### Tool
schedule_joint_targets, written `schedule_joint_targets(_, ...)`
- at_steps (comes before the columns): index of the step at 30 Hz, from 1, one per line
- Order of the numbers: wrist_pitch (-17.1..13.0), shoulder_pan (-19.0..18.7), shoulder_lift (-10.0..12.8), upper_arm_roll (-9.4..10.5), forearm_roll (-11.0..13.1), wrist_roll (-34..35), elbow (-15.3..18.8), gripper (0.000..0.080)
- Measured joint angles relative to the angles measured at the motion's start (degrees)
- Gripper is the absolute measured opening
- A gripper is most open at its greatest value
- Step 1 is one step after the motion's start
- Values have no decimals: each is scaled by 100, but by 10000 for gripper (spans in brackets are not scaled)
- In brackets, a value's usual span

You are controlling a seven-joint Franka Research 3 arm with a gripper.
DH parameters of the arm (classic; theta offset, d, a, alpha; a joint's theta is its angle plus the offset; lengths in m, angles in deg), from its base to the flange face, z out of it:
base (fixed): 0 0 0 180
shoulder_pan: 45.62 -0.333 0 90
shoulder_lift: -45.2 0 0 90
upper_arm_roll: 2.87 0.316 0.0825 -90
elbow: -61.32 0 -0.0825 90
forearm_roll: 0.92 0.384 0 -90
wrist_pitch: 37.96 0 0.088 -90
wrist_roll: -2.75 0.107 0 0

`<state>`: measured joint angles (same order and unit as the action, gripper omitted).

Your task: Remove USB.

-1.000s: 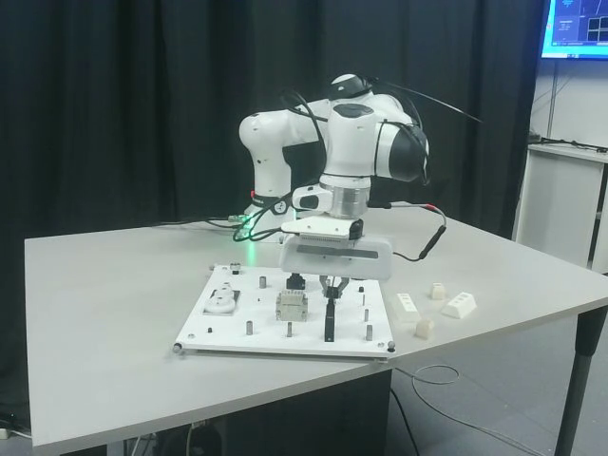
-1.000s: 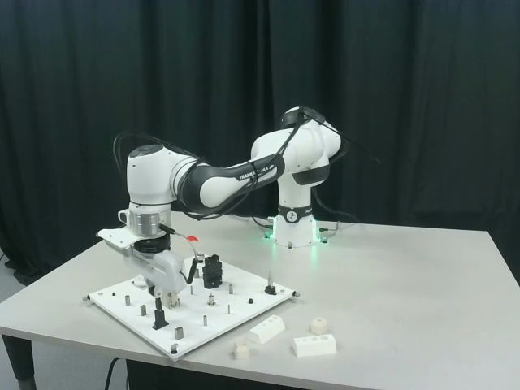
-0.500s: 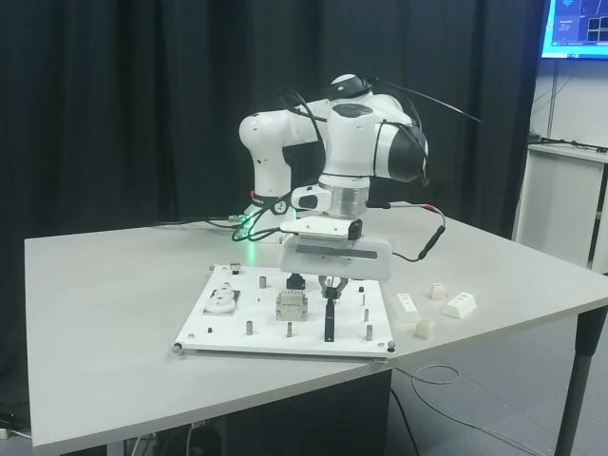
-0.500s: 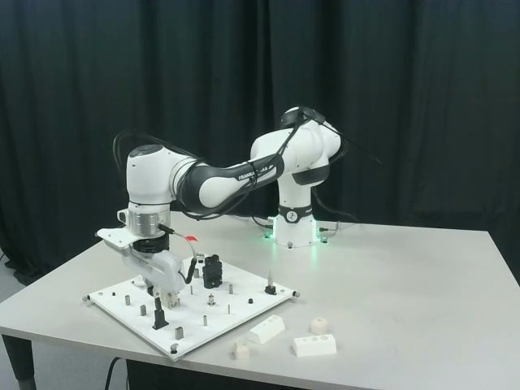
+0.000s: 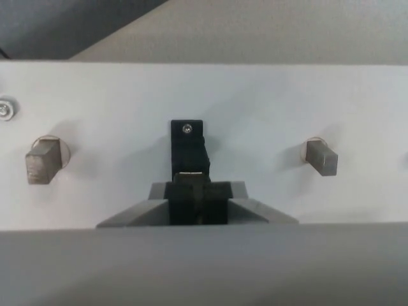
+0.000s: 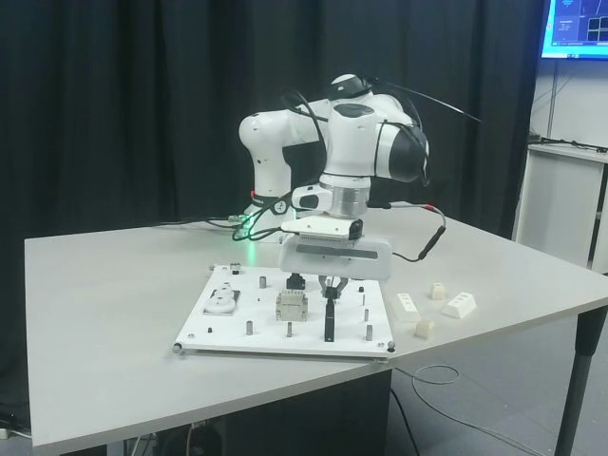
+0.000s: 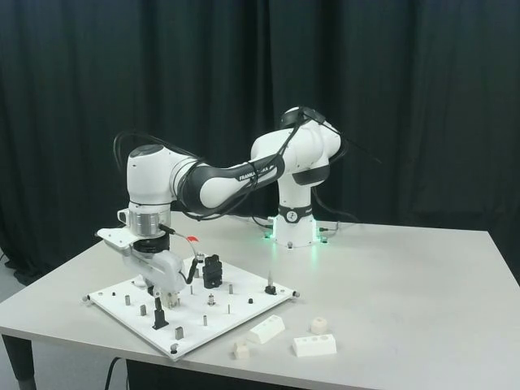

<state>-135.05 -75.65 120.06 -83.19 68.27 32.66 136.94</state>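
Observation:
The USB plug (image 5: 189, 194) is a thin black stick with a metal tip, standing upright over a black socket block (image 5: 187, 139) on the white board (image 5: 268, 108). My gripper (image 5: 197, 203) is shut on the plug's upper end, with its grey fingers (image 5: 258, 213) on either side. In the first room view the gripper (image 6: 329, 291) hangs over the board's front part, and the black plug (image 6: 328, 323) reaches down from it to the board (image 6: 233, 328). The second room view shows the same grip (image 7: 165, 302) above the black socket (image 7: 160, 319).
Short grey pegs (image 5: 42, 162) (image 5: 320, 156) stand on either side of the socket. The board also carries a grey block (image 6: 291, 306), a white round part (image 6: 222, 301) and a black connector (image 7: 213, 270). Small white blocks (image 6: 460, 304) (image 7: 314, 345) lie on the grey table beside the board.

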Motion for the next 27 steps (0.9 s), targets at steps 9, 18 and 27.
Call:
schedule_joint_targets(9,7,-9,-15,-73,-52,-3,-31,27)
schedule_joint_targets(18,456,-41,-50,-538,-81,-33,-259,27)
schedule_joint_targets(27,755,-39,-104,-804,-81,-33,-438,26)
